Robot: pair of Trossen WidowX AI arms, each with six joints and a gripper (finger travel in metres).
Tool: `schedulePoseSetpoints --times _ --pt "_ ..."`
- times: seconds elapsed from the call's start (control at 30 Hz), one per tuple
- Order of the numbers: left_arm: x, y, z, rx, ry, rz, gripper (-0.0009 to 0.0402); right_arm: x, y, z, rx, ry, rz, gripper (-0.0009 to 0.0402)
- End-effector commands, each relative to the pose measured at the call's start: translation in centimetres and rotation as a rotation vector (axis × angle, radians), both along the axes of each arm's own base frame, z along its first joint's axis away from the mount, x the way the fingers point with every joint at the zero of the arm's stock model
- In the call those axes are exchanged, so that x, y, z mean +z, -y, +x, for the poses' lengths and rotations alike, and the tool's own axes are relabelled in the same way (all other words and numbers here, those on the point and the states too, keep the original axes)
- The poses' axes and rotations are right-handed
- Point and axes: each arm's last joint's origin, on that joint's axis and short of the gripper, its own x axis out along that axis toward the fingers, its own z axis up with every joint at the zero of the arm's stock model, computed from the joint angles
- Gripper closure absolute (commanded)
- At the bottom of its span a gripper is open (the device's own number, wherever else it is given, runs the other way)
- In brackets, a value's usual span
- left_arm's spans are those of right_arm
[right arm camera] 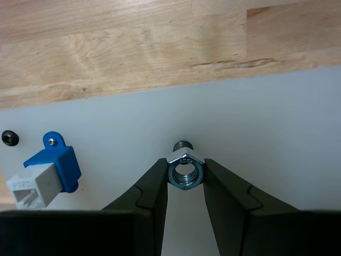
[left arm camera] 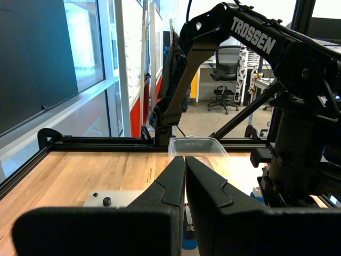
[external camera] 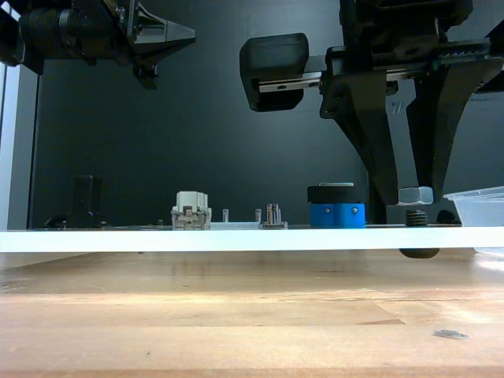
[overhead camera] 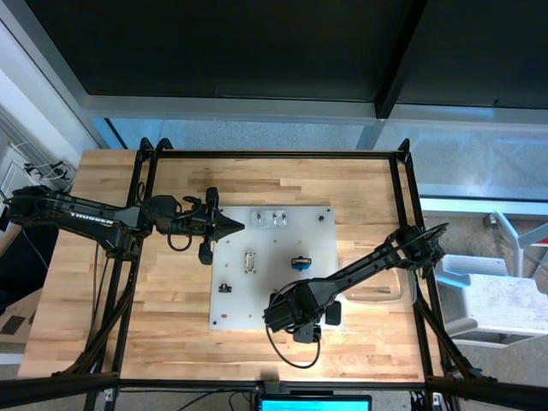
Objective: Pick the M12 fastener and fasten on the M12 threads
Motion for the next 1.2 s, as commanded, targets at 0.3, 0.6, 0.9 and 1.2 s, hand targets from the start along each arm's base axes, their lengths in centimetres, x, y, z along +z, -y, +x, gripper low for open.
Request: schedulePoseSetpoints --times 0.3,0.6,0.9,1.2 --pt "0.02 0.00 0.00 0.000 0.001 0.000 0.0393 -0.68 -0.19 -0.19 0.006 0.011 0.005 0.0339" --pt "0.02 -0.01 0.00 0.000 0.001 0.000 0.0393 -0.93 -0.24 -0.12 -0.032 0.020 0.012 0.0339" --pt "0.02 0.00 0.00 0.000 0.001 0.000 0.0393 -1.02 -0.30 -0.18 -0.156 0.014 0.017 0.0339" --pt "0.02 0.00 0.00 0.000 0.001 0.000 0.0393 -1.03 -0.20 -0.38 -0.435 -0.016 0.013 0.0339"
